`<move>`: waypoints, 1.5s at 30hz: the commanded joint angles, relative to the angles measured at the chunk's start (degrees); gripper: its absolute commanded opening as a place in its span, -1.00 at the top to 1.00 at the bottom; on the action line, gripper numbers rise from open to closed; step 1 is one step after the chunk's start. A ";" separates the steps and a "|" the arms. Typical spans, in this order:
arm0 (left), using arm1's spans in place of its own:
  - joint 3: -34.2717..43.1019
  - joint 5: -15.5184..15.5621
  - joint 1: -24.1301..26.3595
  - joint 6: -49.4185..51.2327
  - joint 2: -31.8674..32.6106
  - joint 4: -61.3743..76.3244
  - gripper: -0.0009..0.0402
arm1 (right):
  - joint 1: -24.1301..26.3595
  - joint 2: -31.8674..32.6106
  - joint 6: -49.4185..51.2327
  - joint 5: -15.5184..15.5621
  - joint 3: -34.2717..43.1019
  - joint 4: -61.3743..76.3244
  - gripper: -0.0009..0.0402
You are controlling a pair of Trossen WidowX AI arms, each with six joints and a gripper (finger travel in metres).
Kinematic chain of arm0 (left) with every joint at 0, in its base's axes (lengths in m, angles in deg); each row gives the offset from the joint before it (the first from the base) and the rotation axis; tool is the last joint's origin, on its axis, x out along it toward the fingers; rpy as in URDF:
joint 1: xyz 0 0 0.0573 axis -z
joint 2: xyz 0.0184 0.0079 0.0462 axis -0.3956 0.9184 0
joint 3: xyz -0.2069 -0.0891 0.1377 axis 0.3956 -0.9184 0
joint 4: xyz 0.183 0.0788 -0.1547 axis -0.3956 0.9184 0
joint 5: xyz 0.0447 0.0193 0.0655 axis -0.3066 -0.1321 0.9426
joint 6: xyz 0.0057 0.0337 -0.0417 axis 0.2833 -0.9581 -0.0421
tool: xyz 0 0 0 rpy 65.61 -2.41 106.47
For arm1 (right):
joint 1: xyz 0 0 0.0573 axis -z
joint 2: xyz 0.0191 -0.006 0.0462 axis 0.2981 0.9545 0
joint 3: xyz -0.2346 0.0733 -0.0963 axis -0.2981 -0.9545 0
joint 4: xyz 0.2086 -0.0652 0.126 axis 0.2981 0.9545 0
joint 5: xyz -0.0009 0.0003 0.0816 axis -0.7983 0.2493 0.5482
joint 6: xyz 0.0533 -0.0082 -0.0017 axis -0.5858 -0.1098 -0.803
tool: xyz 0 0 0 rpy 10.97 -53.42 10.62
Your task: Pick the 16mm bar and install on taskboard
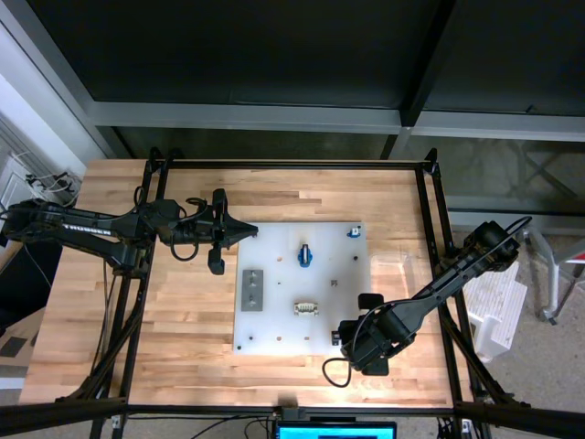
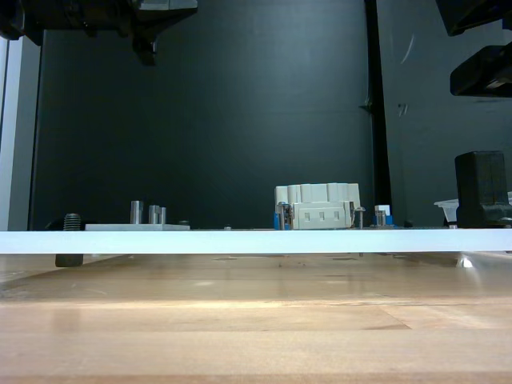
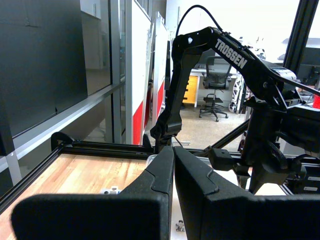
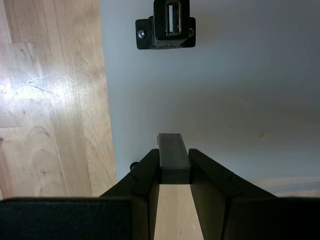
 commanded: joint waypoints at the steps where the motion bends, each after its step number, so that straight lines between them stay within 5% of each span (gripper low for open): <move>1: 0.00 -0.02 0.00 -0.02 0.00 -0.02 0.96 | -0.04 0.00 0.24 0.33 -0.07 0.07 0.96; 45: 0.00 -0.02 -0.02 -0.02 0.00 0.00 0.96 | -0.39 0.24 1.33 0.35 -1.86 -1.97 0.96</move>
